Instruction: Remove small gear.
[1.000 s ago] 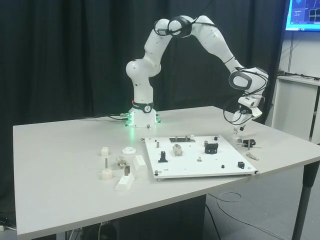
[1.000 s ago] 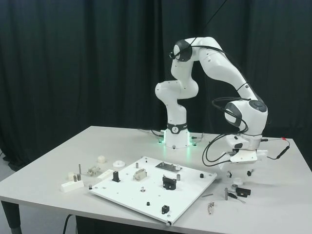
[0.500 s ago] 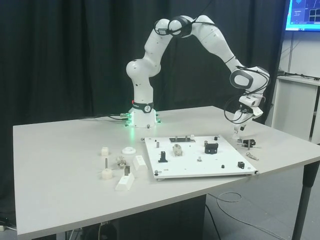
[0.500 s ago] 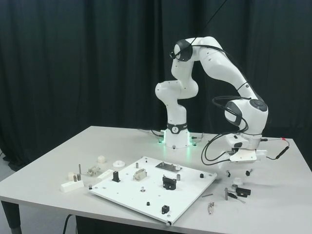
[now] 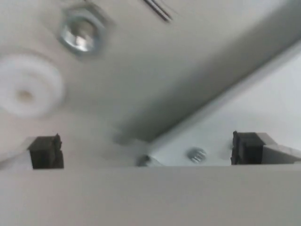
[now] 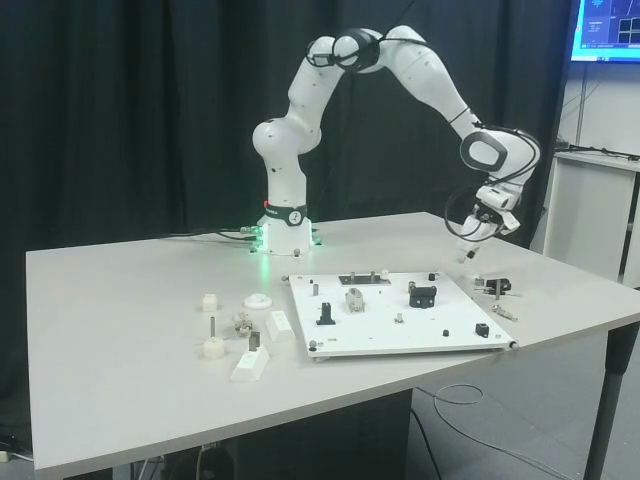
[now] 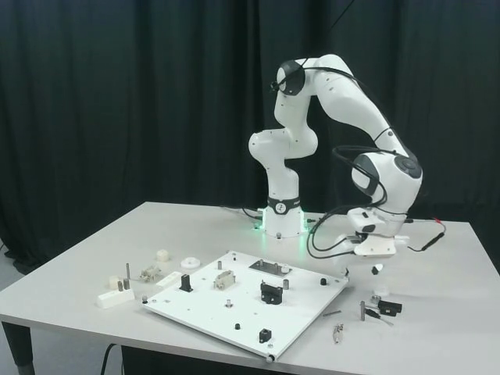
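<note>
Gripper [image 7: 377,268] lifted off worktop [image 7: 437,328], fingers apart and empty; small gear [image 5: 26,91] left on it, removal done.

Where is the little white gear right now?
In the wrist view, the small white gear lies on the grey table off the white board, beside a metal nut.

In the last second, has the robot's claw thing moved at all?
Yes. The gripper has risen off the table and swung toward the white board, away from the small black part beside it.
</note>
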You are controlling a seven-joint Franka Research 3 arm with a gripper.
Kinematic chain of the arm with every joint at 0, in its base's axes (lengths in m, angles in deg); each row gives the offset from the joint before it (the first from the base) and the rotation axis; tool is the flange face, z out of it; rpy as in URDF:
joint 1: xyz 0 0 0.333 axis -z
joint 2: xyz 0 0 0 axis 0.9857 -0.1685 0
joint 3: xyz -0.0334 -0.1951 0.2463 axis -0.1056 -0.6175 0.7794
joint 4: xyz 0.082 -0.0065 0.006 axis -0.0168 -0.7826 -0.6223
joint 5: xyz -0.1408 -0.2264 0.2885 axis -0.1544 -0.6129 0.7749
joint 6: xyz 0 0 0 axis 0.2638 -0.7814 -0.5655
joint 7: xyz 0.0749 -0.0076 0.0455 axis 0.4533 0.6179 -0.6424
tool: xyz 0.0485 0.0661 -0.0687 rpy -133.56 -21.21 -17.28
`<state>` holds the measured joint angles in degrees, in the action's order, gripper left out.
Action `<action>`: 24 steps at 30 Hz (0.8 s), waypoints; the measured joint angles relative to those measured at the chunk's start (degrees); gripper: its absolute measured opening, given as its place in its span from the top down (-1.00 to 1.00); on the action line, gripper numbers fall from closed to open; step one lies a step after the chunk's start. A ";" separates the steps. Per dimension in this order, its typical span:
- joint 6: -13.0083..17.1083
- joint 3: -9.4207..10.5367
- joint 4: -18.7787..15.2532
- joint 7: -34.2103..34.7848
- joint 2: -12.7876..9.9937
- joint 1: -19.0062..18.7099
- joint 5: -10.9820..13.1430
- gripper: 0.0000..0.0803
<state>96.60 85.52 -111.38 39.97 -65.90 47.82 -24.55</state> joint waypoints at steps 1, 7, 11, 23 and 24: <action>-0.62 -0.30 -0.02 -0.66 0.16 0.01 -0.11 -0.99; -3.84 -2.15 -0.99 -4.04 1.45 0.38 -1.34 -0.99; -4.93 -2.75 -2.50 -5.55 2.62 1.52 -2.54 -0.99; -2.48 -2.61 -9.99 -11.97 6.97 7.57 -3.67 -0.99; -1.85 -2.57 -10.67 -12.47 7.30 8.10 -3.67 -0.99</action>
<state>94.75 82.95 -122.05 27.50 -58.59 55.92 -28.21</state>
